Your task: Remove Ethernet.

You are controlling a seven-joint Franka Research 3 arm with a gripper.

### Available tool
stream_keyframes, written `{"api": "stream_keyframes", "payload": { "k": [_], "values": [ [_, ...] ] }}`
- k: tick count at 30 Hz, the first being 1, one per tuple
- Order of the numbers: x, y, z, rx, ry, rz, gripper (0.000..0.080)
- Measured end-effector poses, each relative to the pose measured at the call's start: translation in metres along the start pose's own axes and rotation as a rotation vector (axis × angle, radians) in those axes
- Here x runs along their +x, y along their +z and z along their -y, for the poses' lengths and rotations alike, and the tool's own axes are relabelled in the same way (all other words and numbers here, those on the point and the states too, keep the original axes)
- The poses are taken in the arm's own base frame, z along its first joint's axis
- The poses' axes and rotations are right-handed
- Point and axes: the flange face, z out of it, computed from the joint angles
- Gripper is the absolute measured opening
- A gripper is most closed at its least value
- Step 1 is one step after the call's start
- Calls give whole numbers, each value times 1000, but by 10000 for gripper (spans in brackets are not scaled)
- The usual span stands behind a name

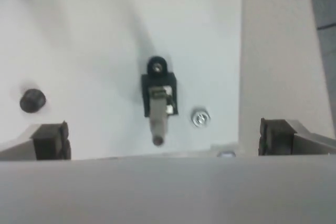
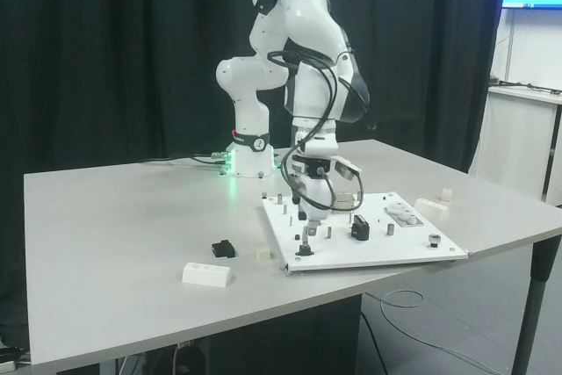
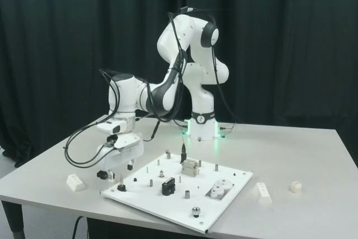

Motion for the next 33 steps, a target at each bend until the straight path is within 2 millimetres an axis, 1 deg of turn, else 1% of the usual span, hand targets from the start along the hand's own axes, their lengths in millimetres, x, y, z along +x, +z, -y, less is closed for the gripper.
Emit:
{"api": "stream_keyframes", "payload": {
  "k": [7, 16, 24, 33],
  "values": [
    [-4, 13, 6, -12, -45, 6, 800],
    [-10, 25, 13, -16, -52, 10, 800],
    [-12, 32, 20, -5, -56, 15, 800],
    [-12, 35, 21, -2, -52, 18, 800]
  ]
}}
